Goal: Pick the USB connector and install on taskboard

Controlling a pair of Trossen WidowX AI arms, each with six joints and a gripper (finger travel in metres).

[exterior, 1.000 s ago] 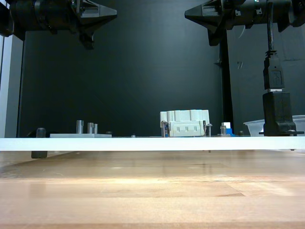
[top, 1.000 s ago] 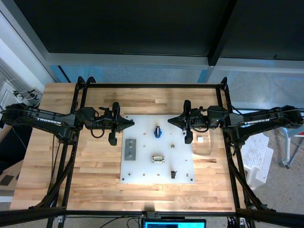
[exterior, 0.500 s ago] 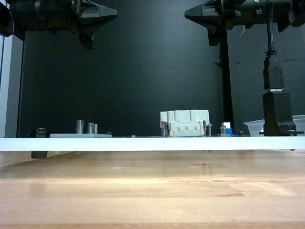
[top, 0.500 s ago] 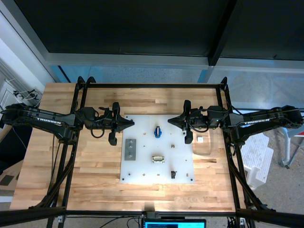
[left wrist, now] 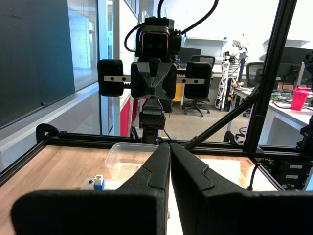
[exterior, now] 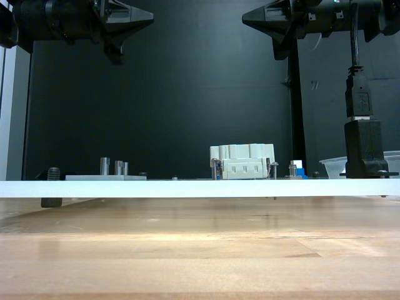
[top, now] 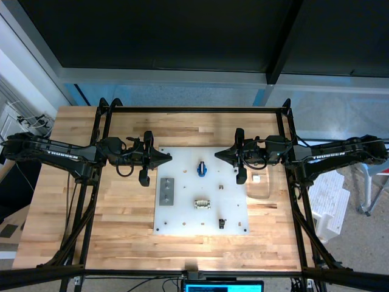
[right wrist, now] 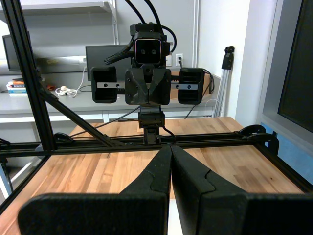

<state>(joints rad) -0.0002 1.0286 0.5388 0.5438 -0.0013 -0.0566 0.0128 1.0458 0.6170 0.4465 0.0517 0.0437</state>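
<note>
1. Comparing the high view with the past second, nothing has shifted. The left pincer [top: 167, 157] and right pincer [top: 219, 155] hang over the far edge of the large flat white square taskboard [top: 182, 216], tips facing each other and well apart. The tiny black-and-metal USB connector [top: 222, 222] stands on the board's near right part, away from both pincers.
2. Low view: equally unchanged. The left pincer [exterior: 147, 15] and right pincer [exterior: 247, 22] sit high above the taskboard [exterior: 187, 187]. The USB connector [exterior: 359, 106] stands upright on a black block with nothing gripping it.
3. Left wrist view: the left pincer [left wrist: 169, 164] has its fingers pressed together and holds nothing. Beyond it lie a clear plastic tray [left wrist: 128, 157] and a small white-and-blue cube [left wrist: 98, 182].
4. Right wrist view: the right pincer [right wrist: 171, 164] is likewise closed tight and empty.
5. This stillness suggests both arms are parked. With the plug apparently on the board, installation may be finished, though I cannot tell whether it is fully seated.
</note>
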